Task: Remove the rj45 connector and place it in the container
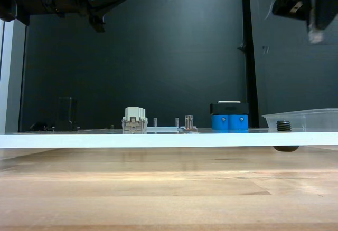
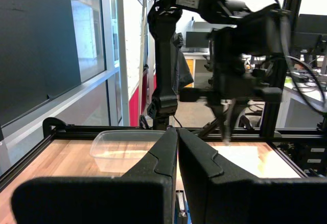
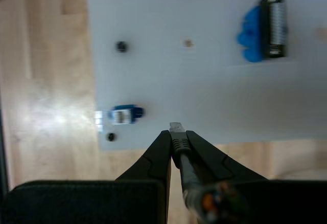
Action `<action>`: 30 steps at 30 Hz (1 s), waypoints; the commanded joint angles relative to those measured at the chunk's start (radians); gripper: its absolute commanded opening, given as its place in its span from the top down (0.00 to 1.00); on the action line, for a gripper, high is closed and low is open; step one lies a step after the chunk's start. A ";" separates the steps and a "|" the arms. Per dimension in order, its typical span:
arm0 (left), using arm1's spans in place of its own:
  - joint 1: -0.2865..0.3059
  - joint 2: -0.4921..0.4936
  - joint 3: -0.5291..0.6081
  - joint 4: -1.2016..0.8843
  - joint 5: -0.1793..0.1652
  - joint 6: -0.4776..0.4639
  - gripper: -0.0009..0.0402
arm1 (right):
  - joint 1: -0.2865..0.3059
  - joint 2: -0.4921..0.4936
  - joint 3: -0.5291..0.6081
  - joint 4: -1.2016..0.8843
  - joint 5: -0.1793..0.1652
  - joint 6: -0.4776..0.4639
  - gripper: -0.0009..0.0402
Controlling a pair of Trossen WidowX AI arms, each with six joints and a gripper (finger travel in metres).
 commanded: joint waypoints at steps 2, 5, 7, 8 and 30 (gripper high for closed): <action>0.000 0.000 0.000 0.000 0.000 0.000 0.98 | -0.085 -0.061 -0.053 -0.020 -0.003 -0.067 0.98; 0.000 0.000 0.000 0.000 0.000 0.000 0.98 | -0.144 -0.104 -0.092 -0.027 -0.011 -0.123 0.98; 0.000 0.000 0.000 0.000 0.000 0.000 0.98 | -0.185 -0.134 -0.122 -0.031 -0.024 -0.152 0.98; 0.000 0.000 0.000 0.000 0.000 0.000 0.98 | -0.207 -0.148 -0.137 -0.032 -0.037 -0.169 0.98; 0.000 0.000 0.000 0.000 0.000 0.000 0.98 | -0.618 -0.356 -0.394 -0.062 -0.061 -0.418 0.98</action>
